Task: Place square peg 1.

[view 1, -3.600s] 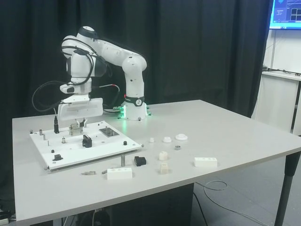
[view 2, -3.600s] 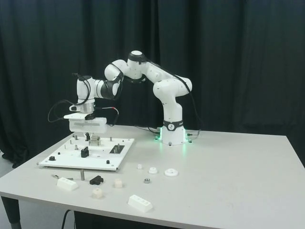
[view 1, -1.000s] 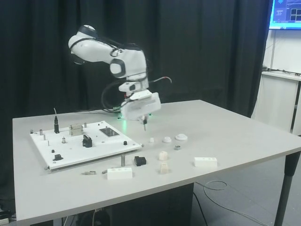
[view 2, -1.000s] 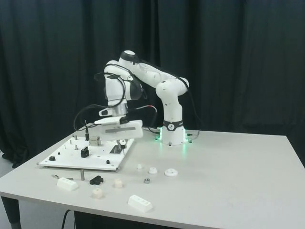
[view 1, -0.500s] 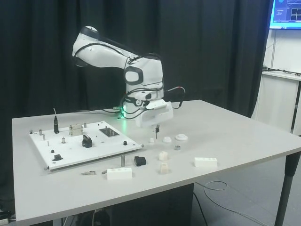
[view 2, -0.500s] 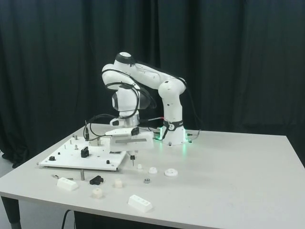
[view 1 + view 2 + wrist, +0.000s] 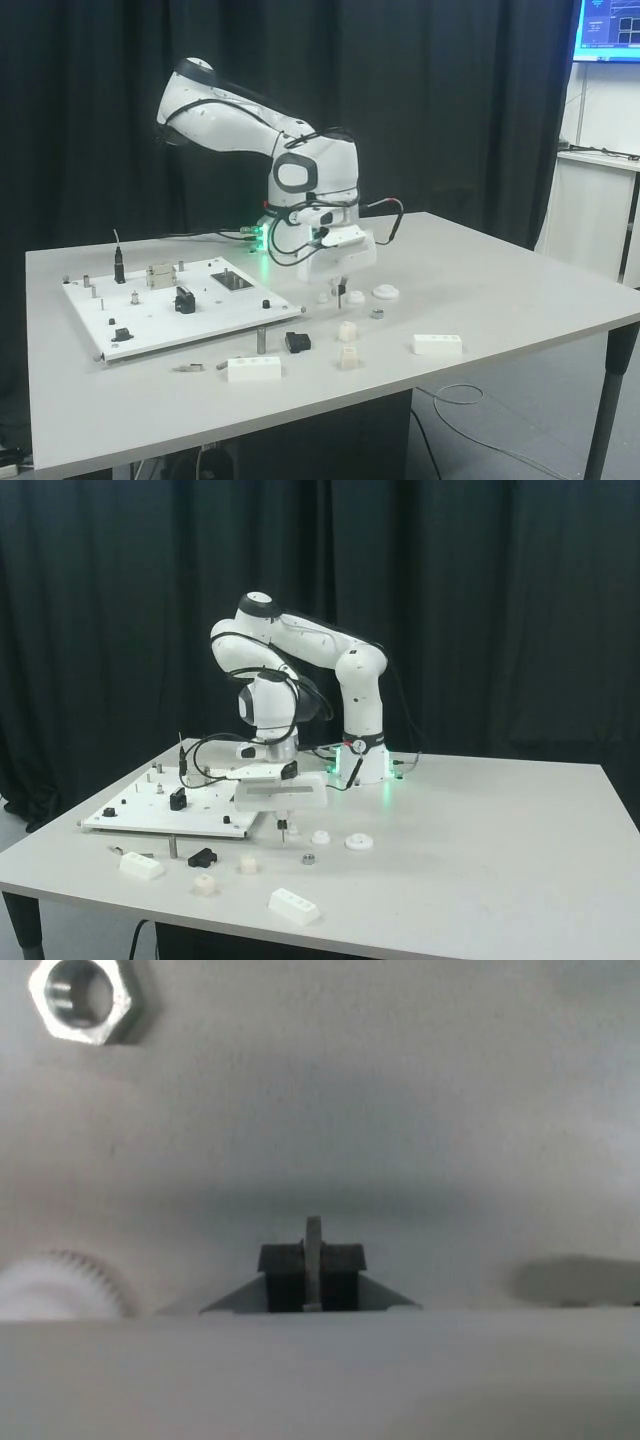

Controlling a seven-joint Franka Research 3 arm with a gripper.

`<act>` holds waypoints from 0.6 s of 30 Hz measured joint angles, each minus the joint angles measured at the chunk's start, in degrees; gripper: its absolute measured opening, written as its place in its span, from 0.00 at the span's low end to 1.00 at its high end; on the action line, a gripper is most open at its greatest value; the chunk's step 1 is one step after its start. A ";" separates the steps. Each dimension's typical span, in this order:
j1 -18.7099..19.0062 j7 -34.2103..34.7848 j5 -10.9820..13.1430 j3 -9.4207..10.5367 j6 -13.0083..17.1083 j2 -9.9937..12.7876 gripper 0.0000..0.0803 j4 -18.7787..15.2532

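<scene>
Two small white square pegs lie loose on the grey table, one (image 7: 347, 330) (image 7: 247, 863) just ahead of the other (image 7: 348, 357) (image 7: 204, 884). My gripper (image 7: 341, 297) (image 7: 283, 829) (image 7: 312, 1275) hangs low over the table a little behind them, among the small round parts. Its black fingers (image 7: 285, 1278) are shut with nothing between them. The white board (image 7: 200, 310) (image 7: 140, 820) with its dark square recess (image 7: 232, 281) (image 7: 246, 793) lies off to the side of the gripper.
A metal hex nut (image 7: 83, 998) (image 7: 378, 313) (image 7: 309, 858) and a white gear (image 7: 60, 1285) (image 7: 355, 296) (image 7: 320, 837) lie close to the fingertips. A larger white gear (image 7: 385, 292), two white blocks (image 7: 437, 344) (image 7: 254, 369) and a black part (image 7: 297, 342) rest nearby.
The arm has swung away from the board, across to the loose parts, and come down close to the table. The fingers carry nothing.
</scene>
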 joint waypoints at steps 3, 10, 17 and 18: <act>0.83 0.18 -0.25 -0.81 0.45 0.01 0.04 0.53; 2.17 0.36 -0.41 -1.58 0.85 0.35 0.04 1.39; 3.07 1.10 -0.40 -1.15 0.86 0.97 0.54 1.68; 3.15 1.24 -0.39 -1.01 0.86 1.05 0.54 1.68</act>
